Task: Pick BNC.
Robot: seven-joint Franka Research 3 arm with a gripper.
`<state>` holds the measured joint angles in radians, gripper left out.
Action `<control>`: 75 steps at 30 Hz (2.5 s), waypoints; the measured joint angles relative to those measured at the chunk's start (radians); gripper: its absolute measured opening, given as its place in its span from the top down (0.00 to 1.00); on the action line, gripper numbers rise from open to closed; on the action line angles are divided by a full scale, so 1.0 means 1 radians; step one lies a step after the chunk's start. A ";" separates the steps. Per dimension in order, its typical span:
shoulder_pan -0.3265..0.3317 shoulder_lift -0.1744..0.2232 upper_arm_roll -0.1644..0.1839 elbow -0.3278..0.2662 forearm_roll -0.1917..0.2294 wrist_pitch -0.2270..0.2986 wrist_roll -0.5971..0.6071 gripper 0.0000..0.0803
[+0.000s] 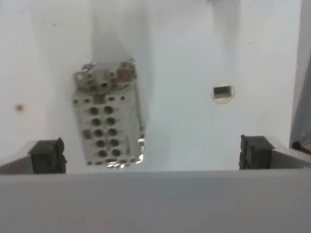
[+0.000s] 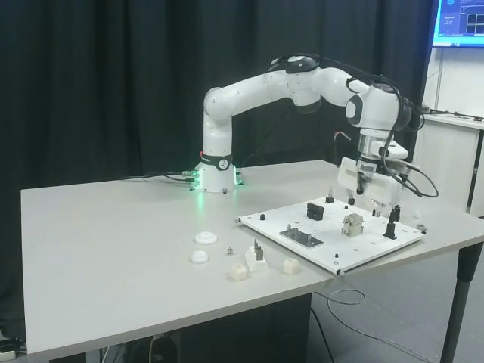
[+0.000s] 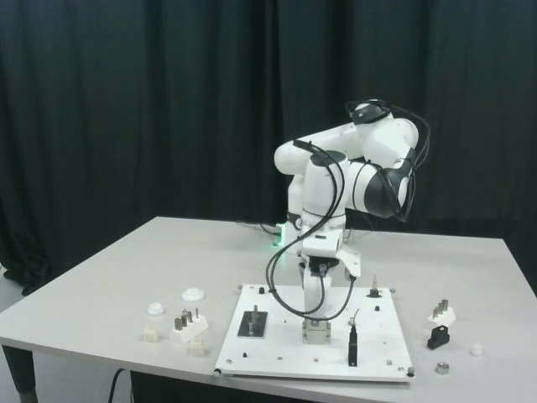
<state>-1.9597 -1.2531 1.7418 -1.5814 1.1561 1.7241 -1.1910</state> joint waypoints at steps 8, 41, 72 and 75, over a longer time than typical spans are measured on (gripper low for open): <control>0.014 0.001 -0.031 0.000 -0.005 -0.052 0.000 0.00; 0.029 0.001 -0.044 -0.007 -0.012 -0.067 0.010 0.00; 0.001 0.001 -0.121 -0.200 -0.090 0.045 -0.167 0.00; -0.004 0.001 -0.121 -0.230 -0.078 0.066 -0.209 0.00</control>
<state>-1.9640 -1.2520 1.6211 -1.8118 1.0784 1.7906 -1.3999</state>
